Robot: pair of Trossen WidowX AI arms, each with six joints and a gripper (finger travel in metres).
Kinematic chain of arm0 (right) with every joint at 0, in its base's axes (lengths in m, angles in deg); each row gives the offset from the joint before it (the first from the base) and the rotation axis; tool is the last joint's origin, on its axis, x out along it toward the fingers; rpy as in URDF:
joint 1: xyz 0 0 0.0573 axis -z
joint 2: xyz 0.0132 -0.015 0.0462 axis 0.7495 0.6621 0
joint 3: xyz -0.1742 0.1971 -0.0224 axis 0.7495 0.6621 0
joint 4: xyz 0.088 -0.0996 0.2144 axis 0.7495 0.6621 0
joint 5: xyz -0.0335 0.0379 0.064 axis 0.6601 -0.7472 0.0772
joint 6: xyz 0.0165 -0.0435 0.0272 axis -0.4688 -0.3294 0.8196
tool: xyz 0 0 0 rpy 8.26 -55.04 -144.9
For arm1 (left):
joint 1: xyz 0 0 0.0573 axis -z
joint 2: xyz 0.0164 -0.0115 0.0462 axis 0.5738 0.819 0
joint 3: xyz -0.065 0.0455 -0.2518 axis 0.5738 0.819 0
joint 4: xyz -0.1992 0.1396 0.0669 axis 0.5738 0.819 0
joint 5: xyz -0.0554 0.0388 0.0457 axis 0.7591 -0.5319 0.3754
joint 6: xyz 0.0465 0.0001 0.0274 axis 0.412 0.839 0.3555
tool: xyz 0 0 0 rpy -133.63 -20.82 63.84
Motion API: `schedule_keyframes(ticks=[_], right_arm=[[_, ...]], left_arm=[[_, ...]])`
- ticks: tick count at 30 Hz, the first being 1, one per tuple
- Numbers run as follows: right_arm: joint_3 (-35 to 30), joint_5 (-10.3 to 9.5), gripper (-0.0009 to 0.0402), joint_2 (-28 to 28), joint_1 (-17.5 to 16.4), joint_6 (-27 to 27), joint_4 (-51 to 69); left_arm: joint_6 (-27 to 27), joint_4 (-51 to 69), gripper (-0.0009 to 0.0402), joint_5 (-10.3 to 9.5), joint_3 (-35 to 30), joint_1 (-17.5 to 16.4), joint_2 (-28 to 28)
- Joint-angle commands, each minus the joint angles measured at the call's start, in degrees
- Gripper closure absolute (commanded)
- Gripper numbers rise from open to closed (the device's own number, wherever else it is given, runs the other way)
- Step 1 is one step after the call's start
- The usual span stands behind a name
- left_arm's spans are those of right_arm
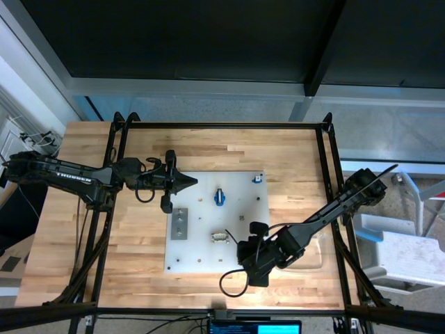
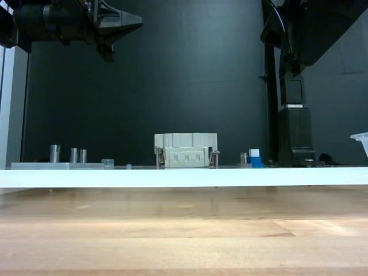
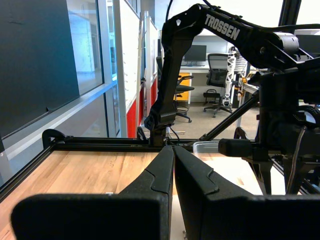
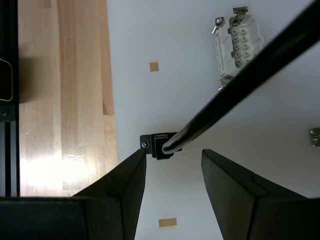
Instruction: Remove the USB connector from the USB hub and place in the container
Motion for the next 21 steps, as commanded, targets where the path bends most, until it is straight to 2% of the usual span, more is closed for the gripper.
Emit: schedule_keyframes(ticks=[1,9,21], right_arm=[[-0.04,-0.07,0.024,1.01,0.0,0.04,-0.24],[-0.04,-0.02,0.0258,1.86,0.0,-0.17,-1.03],[-0.04,-0.02,0.0373,1.84,0.0,-1.09,-1.31]], left_arm=[[0.0,-0.02,0.0392,0.0,0.0,-0.02,0.02],[0.0,-0.02,0.0392,0.0,0.0,-0.02,0.02],[0.0,-0.02,0.0392,0.0,0.0,-0.02,0.02]])
